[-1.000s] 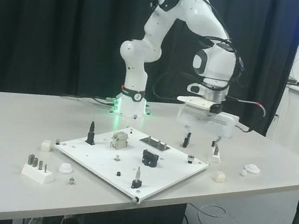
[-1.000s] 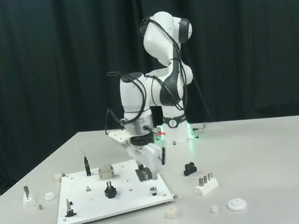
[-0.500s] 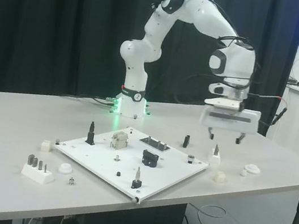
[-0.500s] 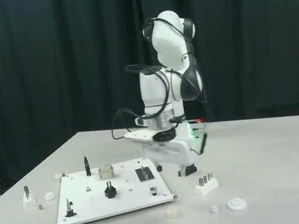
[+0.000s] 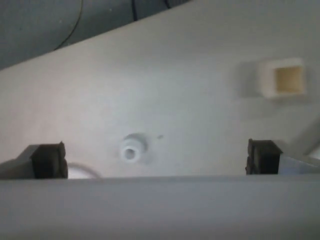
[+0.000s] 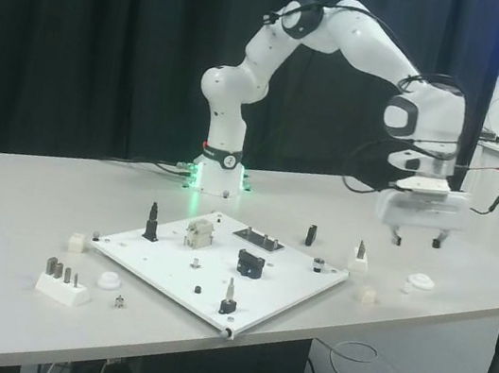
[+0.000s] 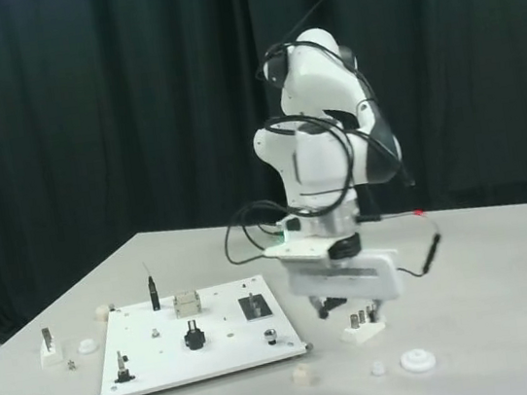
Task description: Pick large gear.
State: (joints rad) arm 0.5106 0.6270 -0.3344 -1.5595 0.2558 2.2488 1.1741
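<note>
Hanging in the air above the grey desk (image 6: pixel 26 207), well off the white assembly board (image 6: pixel 216 272), the gripper (image 6: pixel 417 239) has its jaws spread wide and holding nothing; the wrist view shows the two black fingertips (image 5: pixel 48 161) far apart with bare desk between them. That wide stance suits a broad, flat part, which fits the task.

The large gear (image 7: pixel 417 361) lies flat on the desk beyond the board's corner, close to the desk's edge, the widest of the loose white parts there. Near it, toward the board, sit a small white gear (image 7: pixel 377 368) and a small square block (image 7: pixel 302 375). A white holder with upright pins (image 7: pixel 362 329) stands between the board and the gear, and the gripper hovers about over it in the second room view.

In the wrist view the small white gear (image 5: pixel 132 148) sits between the fingertips, while only a pale sliver beside one fingertip may be the large gear. So, as I judge it, the arm is not yet centred on its target and is kept high to pass over the pin holder.
</note>
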